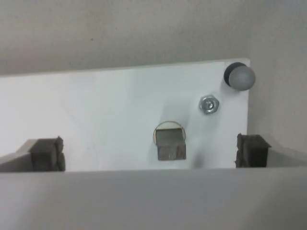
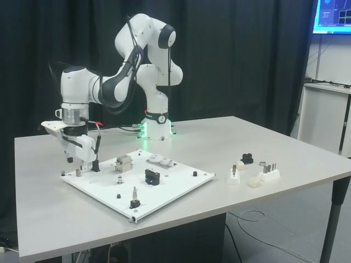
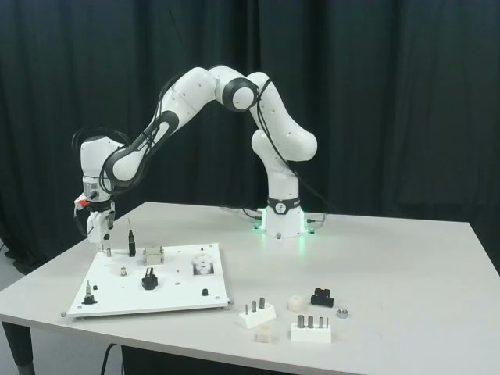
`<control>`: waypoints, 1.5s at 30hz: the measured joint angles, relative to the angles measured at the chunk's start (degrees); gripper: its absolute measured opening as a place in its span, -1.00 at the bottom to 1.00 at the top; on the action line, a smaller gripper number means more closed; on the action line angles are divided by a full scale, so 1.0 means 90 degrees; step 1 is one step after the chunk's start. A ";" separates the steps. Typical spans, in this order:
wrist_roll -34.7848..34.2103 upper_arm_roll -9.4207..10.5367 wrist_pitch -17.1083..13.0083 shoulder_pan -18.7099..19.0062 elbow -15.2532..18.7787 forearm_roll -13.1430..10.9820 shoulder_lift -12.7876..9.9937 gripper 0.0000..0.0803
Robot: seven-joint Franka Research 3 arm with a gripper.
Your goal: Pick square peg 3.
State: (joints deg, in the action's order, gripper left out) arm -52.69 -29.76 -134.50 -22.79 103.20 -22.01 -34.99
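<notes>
The first room view looks from off the table's (image 2: 285, 148) corner, with the arm (image 2: 131, 66) at the left. The second faces the table front-on from farther back. Both share the white board (image 3: 176, 293). The wrist view looks down close onto that board.

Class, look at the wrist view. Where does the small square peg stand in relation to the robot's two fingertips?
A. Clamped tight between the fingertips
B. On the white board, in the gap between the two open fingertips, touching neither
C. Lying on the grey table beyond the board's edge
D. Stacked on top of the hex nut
B: the square peg stands on the white board, between the gripper's spread fingertips, touching neither.
</notes>
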 joint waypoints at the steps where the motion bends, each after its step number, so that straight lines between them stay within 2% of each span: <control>1: -0.0001 -0.0014 0.0016 0.0013 0.0000 0.0000 0.0017 0.98; 10: -0.0008 -0.0109 0.0153 0.0113 0.0000 0.0001 0.0115 0.99; 45: -0.0328 -0.0282 0.0191 0.0274 -0.0057 0.0004 0.0196 0.99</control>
State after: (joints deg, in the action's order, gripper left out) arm -55.64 -32.30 -132.78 -20.32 102.68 -21.97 -33.22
